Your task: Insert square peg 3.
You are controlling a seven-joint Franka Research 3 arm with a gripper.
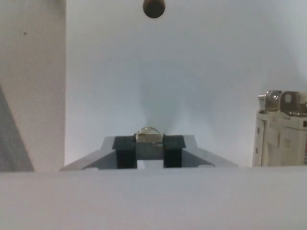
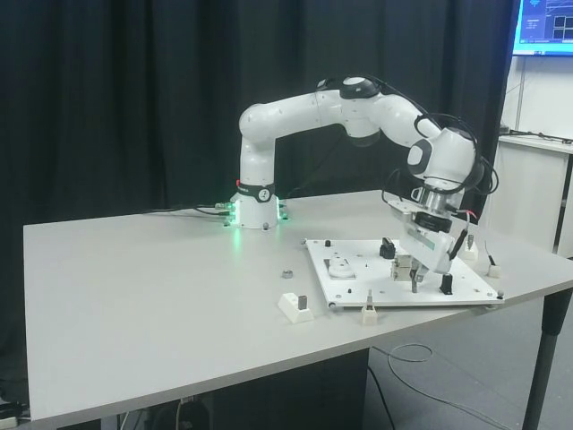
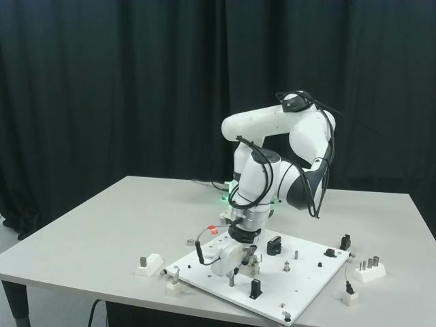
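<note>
Fingers [image 1: 149, 151] pinch a peg [image 1: 149, 135] over white board [image 2: 358, 287], holders nearby

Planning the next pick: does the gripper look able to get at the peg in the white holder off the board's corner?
Probably yes: the peg stands upright in the white holder, nothing beside it; the gripper is over the board.

board [image 2: 358, 287] on table [image 2: 134, 287]; peg holder [image 2: 295, 307] beside board

arm [image 2: 304, 112]: white | table [image 2: 134, 287]: grey | board [image 3: 306, 276]: white | curtain [image 3: 102, 82]: black | base light [image 2: 235, 210]: green
</note>
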